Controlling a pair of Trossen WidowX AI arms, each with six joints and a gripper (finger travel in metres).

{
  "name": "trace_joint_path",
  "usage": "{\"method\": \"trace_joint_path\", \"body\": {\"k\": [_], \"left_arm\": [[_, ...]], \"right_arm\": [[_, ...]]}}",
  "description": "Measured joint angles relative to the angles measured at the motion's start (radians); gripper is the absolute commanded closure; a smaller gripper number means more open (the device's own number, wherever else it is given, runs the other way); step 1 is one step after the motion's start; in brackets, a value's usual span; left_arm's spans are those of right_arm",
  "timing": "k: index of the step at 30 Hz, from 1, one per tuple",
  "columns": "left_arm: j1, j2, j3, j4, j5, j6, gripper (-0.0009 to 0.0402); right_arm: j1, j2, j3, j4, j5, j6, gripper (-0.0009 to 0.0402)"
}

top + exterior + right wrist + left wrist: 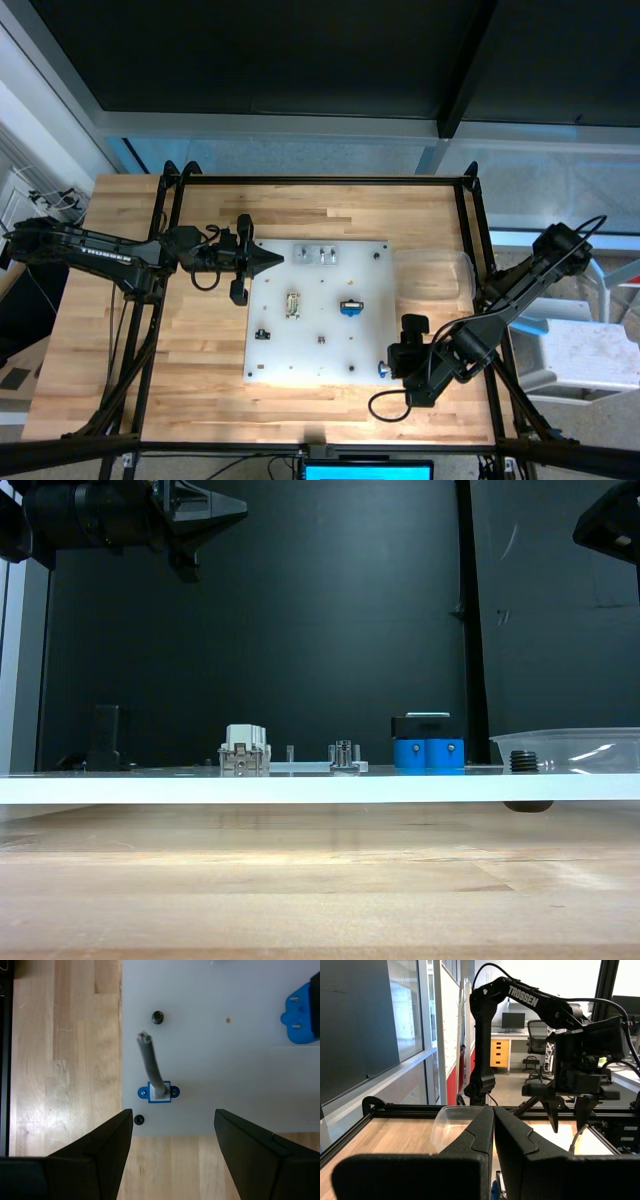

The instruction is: Remove the rj45 connector and place it in the container

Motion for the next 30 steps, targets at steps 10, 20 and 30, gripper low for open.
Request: {"method": "trace_joint_path", "body": {"k": [10, 20, 30], "left_arm": [[0.000, 0.000, 0.000, 0.000, 0.000, 0.000, 0.0393], [0.000, 0.000, 0.000, 0.000, 0.000, 0.000, 0.0393], [0.000, 0.000, 0.000, 0.000, 0.000, 0.000, 0.0393]], "right_arm": [[-0.011, 0.025, -0.033, 0.080, 0.004, -0.018, 0.0178], [-0.019, 0.053, -0.046, 0.115, 0.006, -0.038, 0.0183], [-0.028, 0.053, -0.109, 0.195, 0.007, -0.045, 0.0183]]}}
